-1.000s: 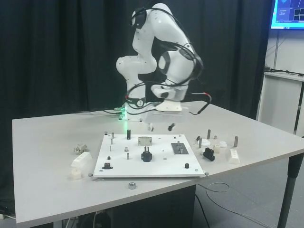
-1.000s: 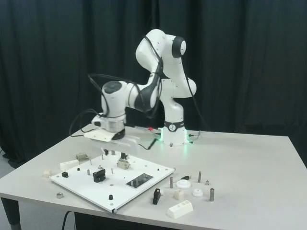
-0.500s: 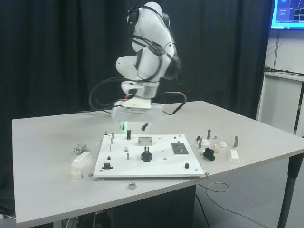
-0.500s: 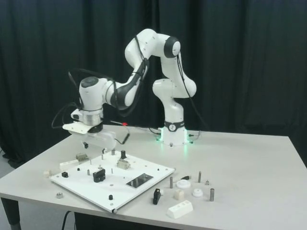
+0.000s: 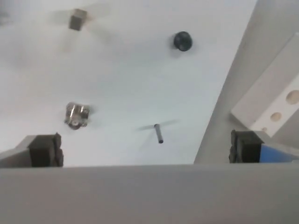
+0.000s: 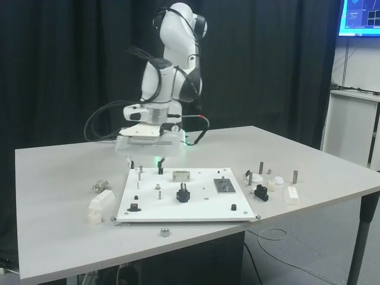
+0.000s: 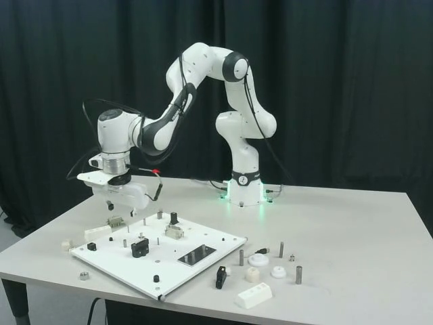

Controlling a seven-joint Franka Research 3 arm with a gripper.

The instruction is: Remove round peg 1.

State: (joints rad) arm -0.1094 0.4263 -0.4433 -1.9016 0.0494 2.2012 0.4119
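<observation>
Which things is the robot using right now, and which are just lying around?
For the job: the open hand, the thin peg under it, likely the one to pull, and the white board holding it.
Just lying about: white block with holes, loose nut, black clip.

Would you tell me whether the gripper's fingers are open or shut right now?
Open. In the wrist view the gripper has its two black fingertips far apart, with only the white board and a thin peg between them.
</observation>
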